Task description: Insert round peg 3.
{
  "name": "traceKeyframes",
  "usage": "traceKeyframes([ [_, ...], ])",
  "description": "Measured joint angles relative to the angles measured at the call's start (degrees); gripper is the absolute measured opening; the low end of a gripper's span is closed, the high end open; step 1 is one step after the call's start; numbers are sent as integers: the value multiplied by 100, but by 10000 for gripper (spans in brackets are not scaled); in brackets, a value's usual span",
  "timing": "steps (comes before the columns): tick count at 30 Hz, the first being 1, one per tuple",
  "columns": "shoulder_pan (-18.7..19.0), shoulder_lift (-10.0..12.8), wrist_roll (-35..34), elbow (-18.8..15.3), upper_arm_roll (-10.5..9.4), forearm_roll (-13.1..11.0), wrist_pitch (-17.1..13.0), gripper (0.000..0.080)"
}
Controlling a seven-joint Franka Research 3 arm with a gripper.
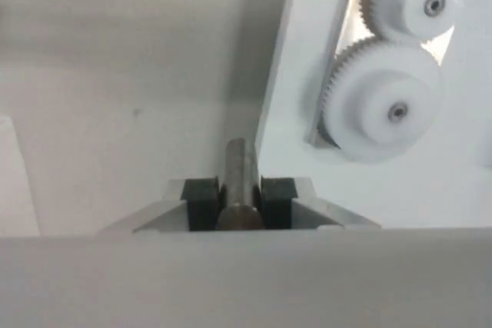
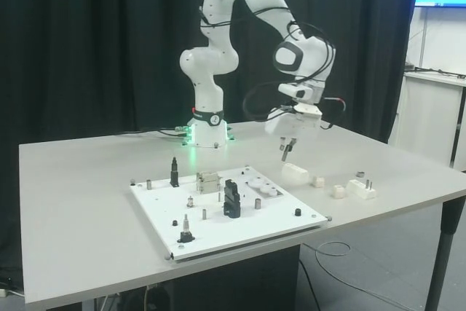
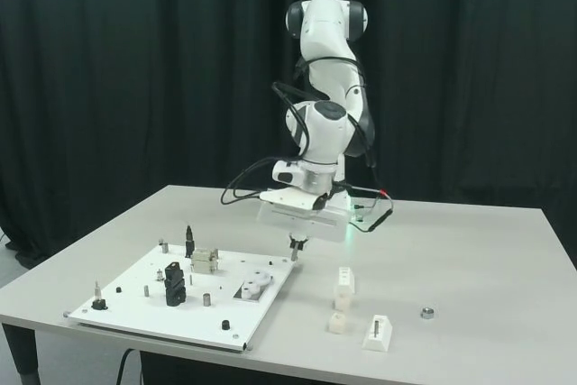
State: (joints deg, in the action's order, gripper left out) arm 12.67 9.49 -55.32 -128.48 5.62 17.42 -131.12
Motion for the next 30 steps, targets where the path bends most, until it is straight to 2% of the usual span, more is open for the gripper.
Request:
traceKeyframes([
  [7, -229, -250, -124, -392, 6, 11, -327, 110],
  [15, -502, -398, -486, -664, 17, 11, -555, 110],
  [30, -876, -448, -1256, -798, 31, -36, -698, 110],
])
